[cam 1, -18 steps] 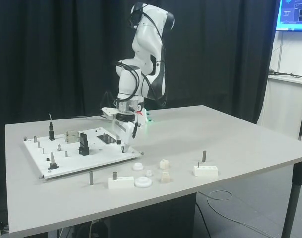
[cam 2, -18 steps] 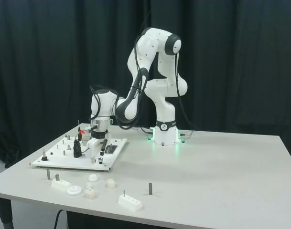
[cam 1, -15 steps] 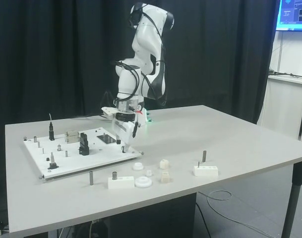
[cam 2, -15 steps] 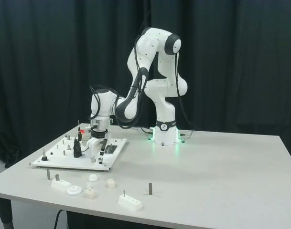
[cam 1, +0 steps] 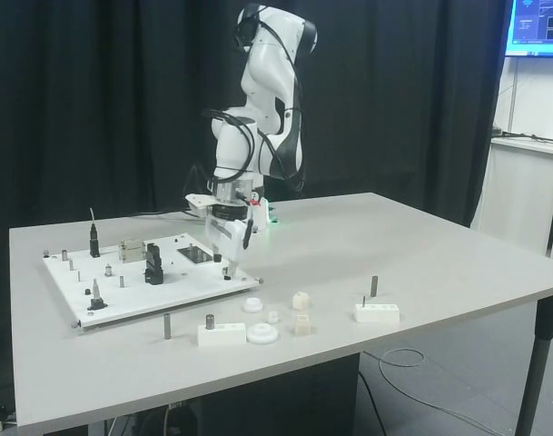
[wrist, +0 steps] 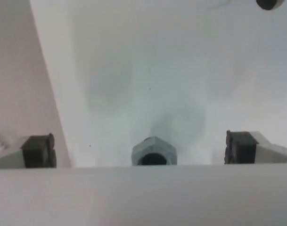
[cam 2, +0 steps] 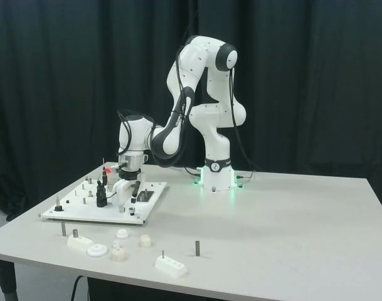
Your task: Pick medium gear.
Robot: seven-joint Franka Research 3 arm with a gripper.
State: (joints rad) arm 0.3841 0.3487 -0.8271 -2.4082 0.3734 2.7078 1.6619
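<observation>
In the wrist view, you look down past the gripper [wrist: 138,150] onto a white board [wrist: 148,70]. Its two black fingertip pads [wrist: 38,150] stand wide apart with nothing between them but a small grey hexagonal post [wrist: 153,151] that stands on the board, touching neither pad. A strip of grey table [wrist: 16,70] shows beside the board's edge. No gear appears in this view.

In the first room view, you see the white arm [cam 1: 262,100] bent over the table, with the gripper [cam 1: 227,263] pointing down over the near edge of the white board [cam 1: 140,282]. Black and grey fixtures [cam 1: 153,263] stand on the board. The loose white parts lie on the table in front of the board, well apart from the gripper. Among them is a small gear [cam 1: 252,305], a larger toothed disc [cam 1: 261,334] and a white block with a peg [cam 1: 221,332]. You cannot tell for certain which of these is the medium gear. Farther along lies another white block [cam 1: 377,312] with a thin pin.

In the second room view, you see the arm's base [cam 2: 217,179] showing a green light, and the gripper [cam 2: 124,200] low over the board [cam 2: 96,210]. The small gear [cam 2: 122,234] and the larger disc [cam 2: 97,251] rest on the table, clear of the board and untouched.
</observation>
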